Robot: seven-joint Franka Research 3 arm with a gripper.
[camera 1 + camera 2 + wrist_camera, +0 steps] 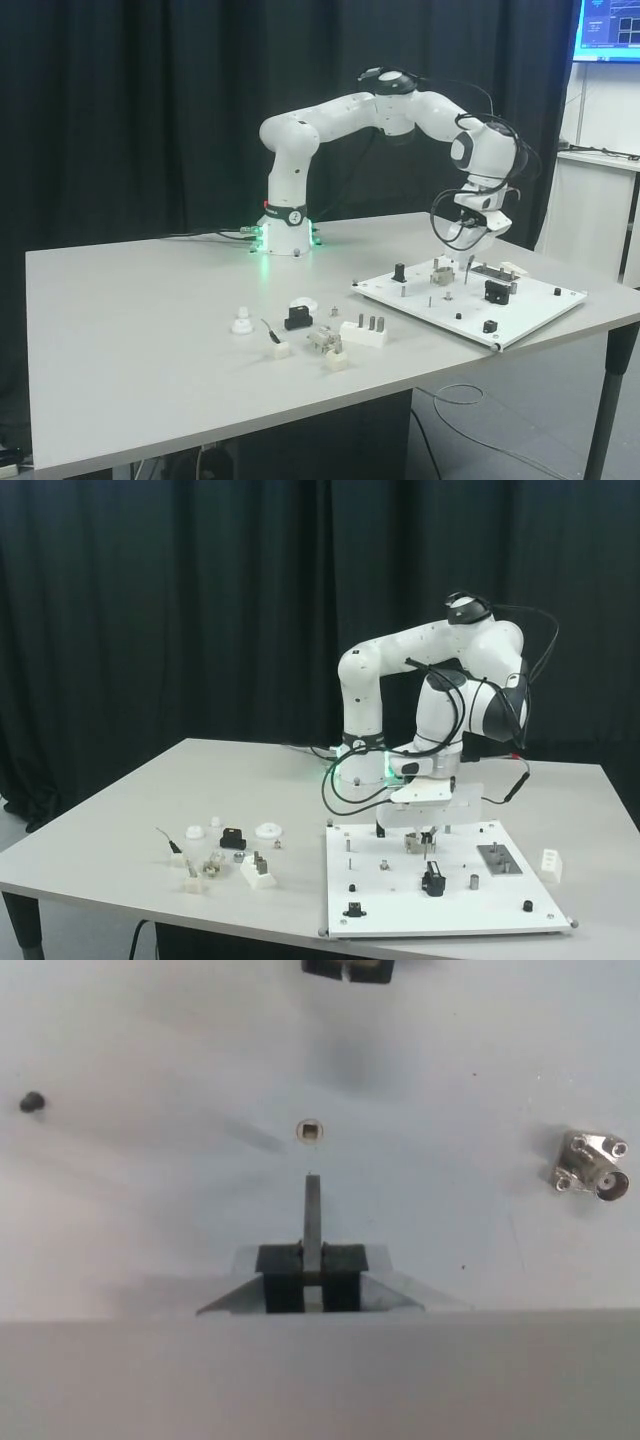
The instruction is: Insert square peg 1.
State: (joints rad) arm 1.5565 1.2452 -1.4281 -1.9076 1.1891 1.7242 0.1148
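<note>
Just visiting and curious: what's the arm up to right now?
Fingers shut on square peg. Peg hangs above white board, near square hole. Nothing between them.

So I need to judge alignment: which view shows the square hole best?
The wrist view: the square hole sits plainly ahead of the peg held in the gripper. Both room views show the white board, but the hole cannot be made out.

White arm (360,115), white board (440,890), grey table (130,310), black curtain (170,600)
</note>
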